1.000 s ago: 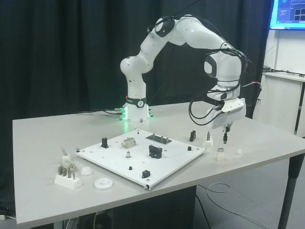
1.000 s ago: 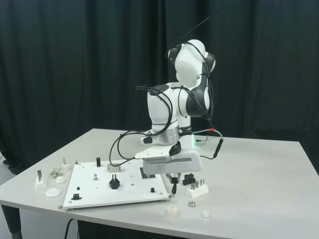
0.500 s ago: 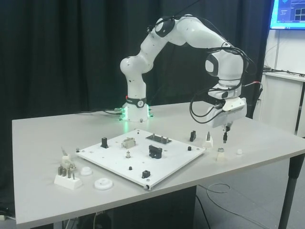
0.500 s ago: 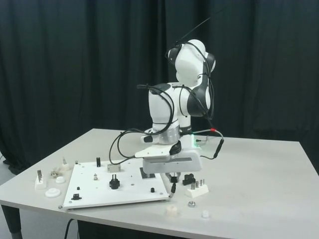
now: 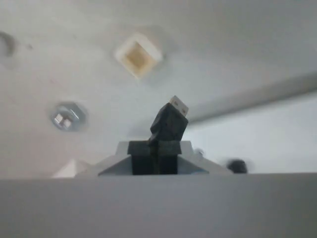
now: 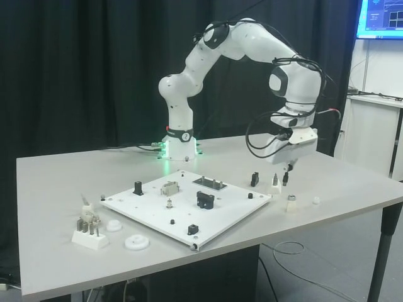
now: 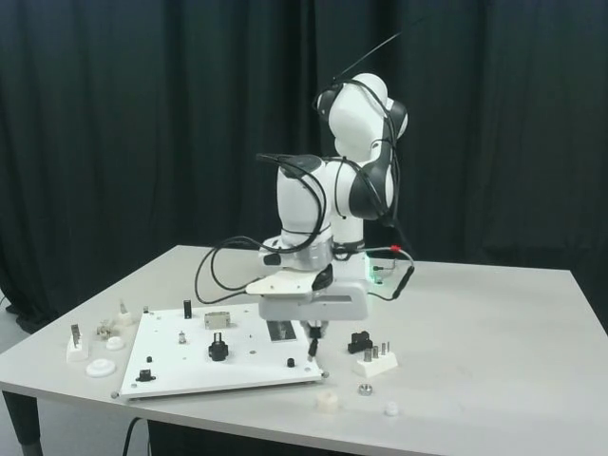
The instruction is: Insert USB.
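- The two-fingered gripper (image 5: pixel 154 161) on the white Franka arm (image 6: pixel 252 44) is clamped on a black USB plug with a metal tip (image 5: pixel 169 121); the plug sits tilted between the black fingertips (image 5: pixel 141 158).
- In the first room view the gripper (image 6: pixel 286 168) hangs in the air with the plug (image 6: pixel 285 179) pointing down — clear of the grey table (image 6: pixel 56 182), above the strip between the white square assembly board (image 6: pixel 186 204) and the small white holder block (image 6: pixel 275 184).
- In the second room view the plug (image 7: pixel 311 347) hangs over the board's (image 7: pixel 176 366) near corner, not touching it.
- On the board stand several black fittings, among them a black block (image 6: pixel 204 200) near the middle and a dark flat plate with pins (image 6: pixel 210 183).
- Off the board: a white gear wheel (image 6: pixel 136 241), a white stand with metal pegs (image 6: pixel 90 230) and a small white cap (image 6: pixel 316 201).
- No brand, label or writing on the arm or parts is legible — the screen (image 6: pixel 380 19) in the corner shows text too small to read.
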You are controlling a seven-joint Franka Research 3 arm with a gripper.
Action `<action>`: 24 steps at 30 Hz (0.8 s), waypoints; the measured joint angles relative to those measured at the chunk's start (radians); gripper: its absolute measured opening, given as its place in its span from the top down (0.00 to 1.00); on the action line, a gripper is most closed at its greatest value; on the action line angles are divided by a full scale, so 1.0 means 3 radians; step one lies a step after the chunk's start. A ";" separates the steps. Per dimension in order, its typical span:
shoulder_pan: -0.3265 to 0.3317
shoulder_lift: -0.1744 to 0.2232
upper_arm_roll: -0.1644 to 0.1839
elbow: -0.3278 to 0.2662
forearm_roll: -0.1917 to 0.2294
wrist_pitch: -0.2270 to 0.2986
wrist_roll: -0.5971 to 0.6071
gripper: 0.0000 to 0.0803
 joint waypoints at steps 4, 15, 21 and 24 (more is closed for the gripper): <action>-0.0057 -0.0046 0.0003 0.0001 -0.0130 -0.0142 -0.0070 0.96; -0.0281 -0.0172 0.0043 -0.0011 -0.0380 -0.0449 -0.0246 0.96; -0.0461 -0.0262 0.0132 -0.0074 -0.0523 -0.0492 -0.0379 0.96; -0.0561 -0.0314 0.0191 -0.0120 -0.0599 -0.0492 -0.0430 0.96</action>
